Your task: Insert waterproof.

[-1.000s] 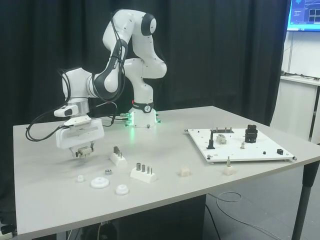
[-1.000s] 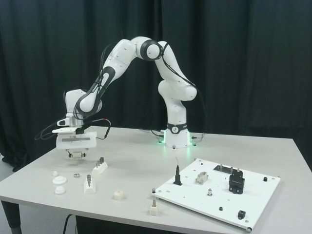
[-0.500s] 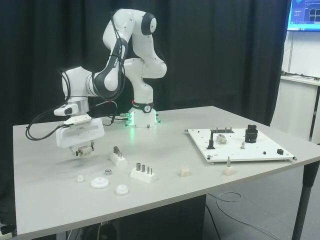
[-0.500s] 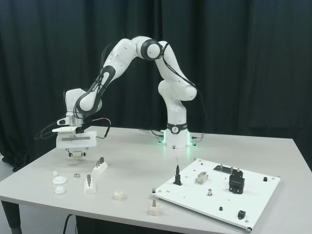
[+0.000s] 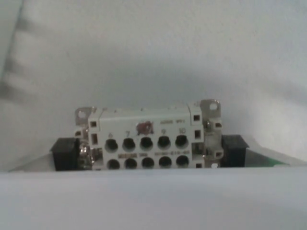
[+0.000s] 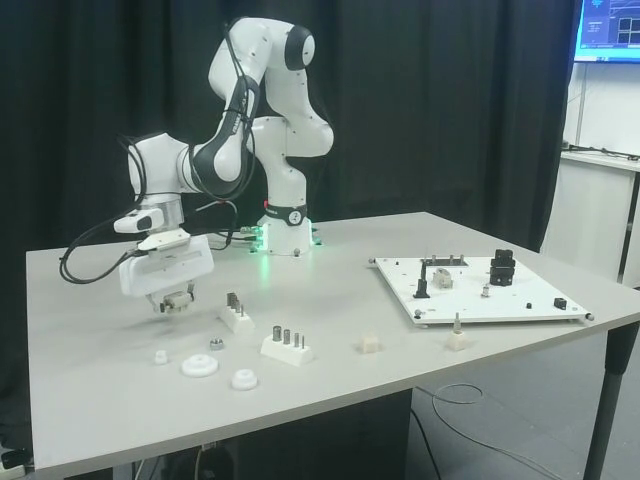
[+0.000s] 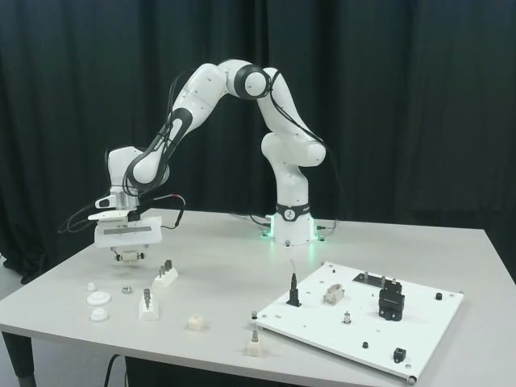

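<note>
The jaws were closed on the waterproof plug (image 5: 148, 139), a white block with two rows of round holes. One black pad (image 5: 64, 153) pressed on one end of it and the other pad pressed on the other end, so the plug sat right between the jaws. It looked level, not tipped.

In the room views the plug (image 6: 175, 299) hung under the jaws, a little way above the grey tabletop (image 6: 330, 290) and not touching it. Two small peg holders (image 6: 237, 316) stood on the tabletop near the jaws, just to one side and lower down.

The white board (image 6: 520, 300) lay far from the jaws, across the tabletop. A small pale part on it (image 7: 332, 295) was probably the socket where the plug should go, but it was too small to be sure.

To do this step well, the arm (image 6: 230, 150) should lift the plug high enough to pass over the peg holders. The jaws should grip firmly so the plug cannot slip or turn. Over the board, the plug should be lined up straight with the socket first, then pushed down slowly. If it went in crooked, it could jam
</note>
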Available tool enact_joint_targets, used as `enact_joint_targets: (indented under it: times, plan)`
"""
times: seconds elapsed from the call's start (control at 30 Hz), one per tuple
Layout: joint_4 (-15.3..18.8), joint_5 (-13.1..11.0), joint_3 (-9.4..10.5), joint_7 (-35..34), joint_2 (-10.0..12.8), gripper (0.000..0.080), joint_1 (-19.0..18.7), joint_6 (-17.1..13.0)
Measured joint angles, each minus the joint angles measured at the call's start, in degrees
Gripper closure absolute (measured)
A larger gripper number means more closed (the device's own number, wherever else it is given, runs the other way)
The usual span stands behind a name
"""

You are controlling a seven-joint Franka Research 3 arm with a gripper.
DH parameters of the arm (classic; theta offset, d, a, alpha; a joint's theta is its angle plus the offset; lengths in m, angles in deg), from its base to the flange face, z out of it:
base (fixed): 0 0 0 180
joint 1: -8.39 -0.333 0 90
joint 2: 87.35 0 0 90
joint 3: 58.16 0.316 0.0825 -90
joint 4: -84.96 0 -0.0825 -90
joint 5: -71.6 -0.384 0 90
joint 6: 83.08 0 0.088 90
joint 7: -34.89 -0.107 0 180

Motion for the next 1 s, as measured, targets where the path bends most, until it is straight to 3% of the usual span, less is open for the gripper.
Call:
enact_joint_targets:
  times: [0.4, 1.0]
  plan:
    - [0.7, -0.1, 0.04, 2.2, -2.1, 0.0183, -2.7, 4.0]
    - [9.3, -0.1, 1.05, 2.3, -11.2, 0.0183, -9.0, 5.5]
